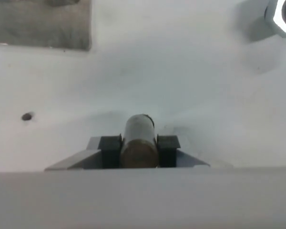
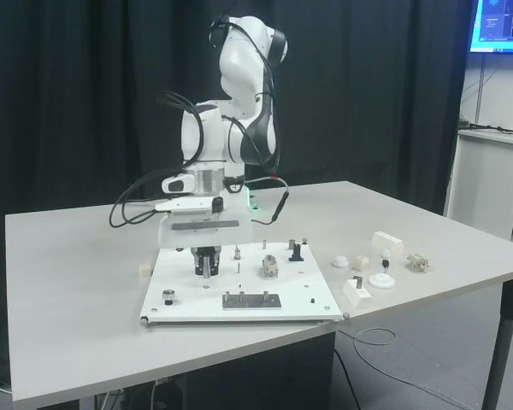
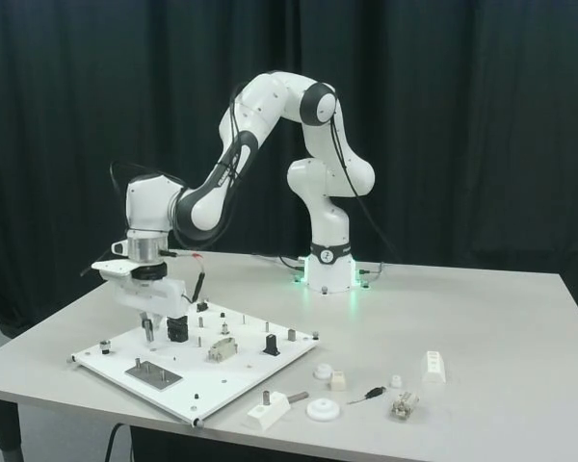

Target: Place round peg 4.

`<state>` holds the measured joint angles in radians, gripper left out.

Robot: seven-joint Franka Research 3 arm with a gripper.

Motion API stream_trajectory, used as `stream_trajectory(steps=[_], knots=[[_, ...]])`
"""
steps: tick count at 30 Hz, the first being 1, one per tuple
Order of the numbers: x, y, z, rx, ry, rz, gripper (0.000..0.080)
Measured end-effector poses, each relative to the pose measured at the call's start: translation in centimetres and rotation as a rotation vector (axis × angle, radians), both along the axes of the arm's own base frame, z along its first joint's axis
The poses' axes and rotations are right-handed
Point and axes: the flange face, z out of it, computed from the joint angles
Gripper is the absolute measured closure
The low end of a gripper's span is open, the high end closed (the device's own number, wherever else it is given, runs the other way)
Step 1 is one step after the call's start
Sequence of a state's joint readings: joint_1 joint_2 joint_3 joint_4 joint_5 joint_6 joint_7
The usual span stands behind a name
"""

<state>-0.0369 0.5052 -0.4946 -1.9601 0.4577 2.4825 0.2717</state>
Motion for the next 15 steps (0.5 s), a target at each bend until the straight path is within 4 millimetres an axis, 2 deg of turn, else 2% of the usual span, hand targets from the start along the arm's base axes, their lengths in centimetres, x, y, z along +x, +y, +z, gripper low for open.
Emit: stream_trajectory(steps=[7, 15], knots=[[-0.1, -0.1, 1.5, 0.006, -0.007, 0.008, 0.0649], [-0.2, -0.3, 2.0, 0.009, -0.006, 0.007, 0.0649]])
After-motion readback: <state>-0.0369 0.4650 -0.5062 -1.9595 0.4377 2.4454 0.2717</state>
